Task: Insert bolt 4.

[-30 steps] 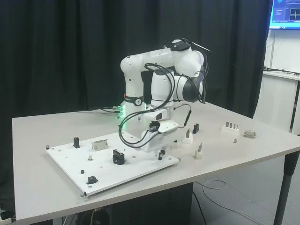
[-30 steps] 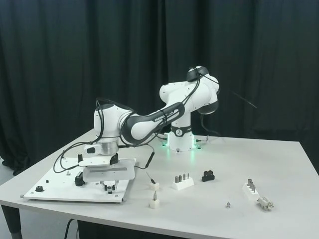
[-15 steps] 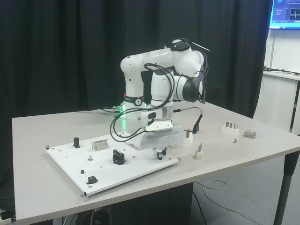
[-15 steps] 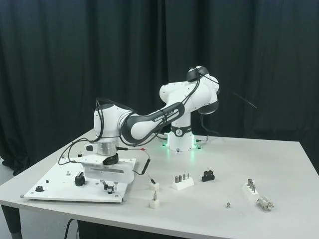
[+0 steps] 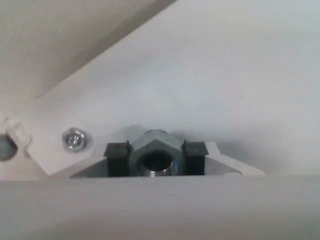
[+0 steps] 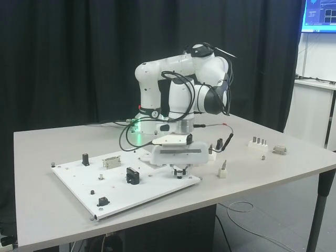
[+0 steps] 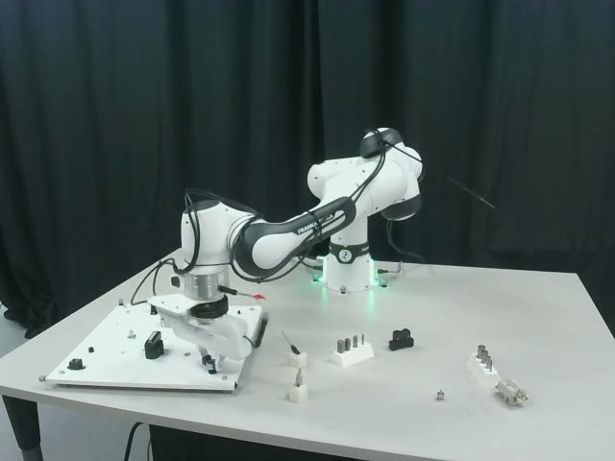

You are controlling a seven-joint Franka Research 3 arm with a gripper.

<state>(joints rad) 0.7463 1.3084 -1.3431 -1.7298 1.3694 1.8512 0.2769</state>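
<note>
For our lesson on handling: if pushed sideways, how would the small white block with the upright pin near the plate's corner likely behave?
The white block looks small, so probably light and would slide easily on the grey table. Its upright pin raises its height, so a high push might tip it.

The white Franka arm point(image 6: 178, 84) rises from its base, folds at a high elbow and reaches forward and down, its forearm point(image 7: 288, 235) sloping toward the wrist. The wrist point(image 7: 202, 252) stands vertical, with black cables looping around it. The gripper point(image 6: 180, 171) hangs low, pointing straight down, its broad white body held level. In the wrist view its black fingers point(image 5: 118, 156) stand closed on a hexagonal bolt head between them.
</note>
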